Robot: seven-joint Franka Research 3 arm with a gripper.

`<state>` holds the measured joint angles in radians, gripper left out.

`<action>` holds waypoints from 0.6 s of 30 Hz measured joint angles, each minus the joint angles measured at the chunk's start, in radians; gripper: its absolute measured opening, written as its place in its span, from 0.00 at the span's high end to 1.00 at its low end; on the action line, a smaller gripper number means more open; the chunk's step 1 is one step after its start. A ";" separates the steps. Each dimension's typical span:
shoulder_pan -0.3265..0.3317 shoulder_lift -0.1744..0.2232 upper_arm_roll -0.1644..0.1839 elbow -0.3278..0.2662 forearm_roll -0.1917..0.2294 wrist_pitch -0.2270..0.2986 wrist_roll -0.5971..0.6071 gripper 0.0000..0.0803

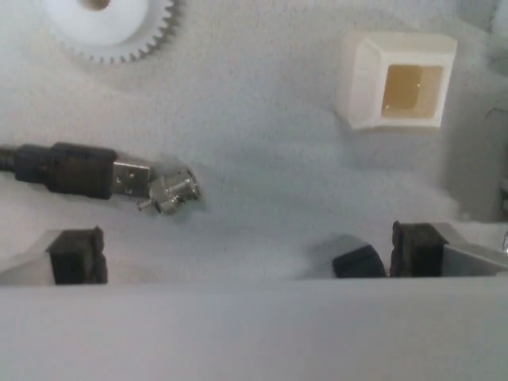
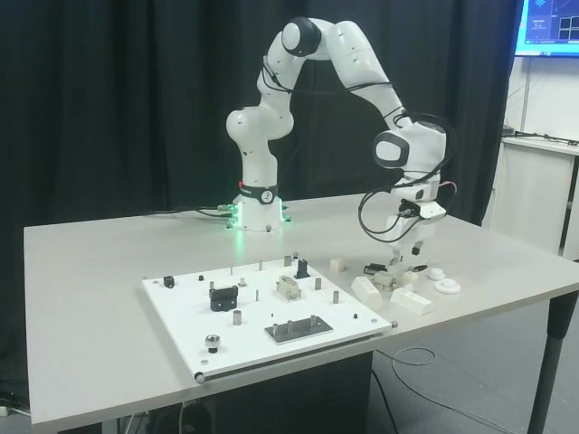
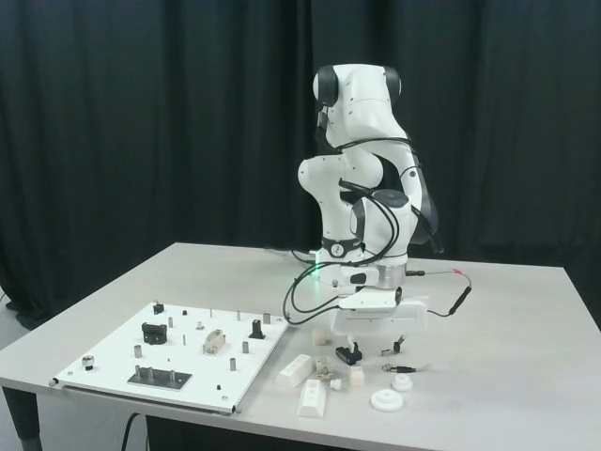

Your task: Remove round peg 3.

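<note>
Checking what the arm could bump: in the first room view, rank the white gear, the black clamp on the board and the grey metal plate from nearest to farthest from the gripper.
1. White gear, on the table just beside the gripper.
2. Black clamp, mid-board.
3. Grey metal plate, at the board's front edge; close to the clamp's distance, so 2 and 3 are nearly tied.

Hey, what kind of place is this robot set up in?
Probably a robotics lab or test cell: a white arm bolted to a grey table, black curtains behind, and a white board of pegs and small parts.

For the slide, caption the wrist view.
Open fingers above the grey table, over a USB plug, metal connector, white gear and square socket.
</note>
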<state>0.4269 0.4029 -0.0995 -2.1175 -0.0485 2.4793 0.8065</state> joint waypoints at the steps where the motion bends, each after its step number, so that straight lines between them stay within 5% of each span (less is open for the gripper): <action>1: 0.000 0.000 0.000 0.001 0.000 -0.001 0.000 0.00; 18: -0.006 0.000 -0.001 0.011 -0.002 -0.011 0.000 0.00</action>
<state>0.4208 0.4028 -0.1006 -2.1070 -0.0501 2.4681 0.8065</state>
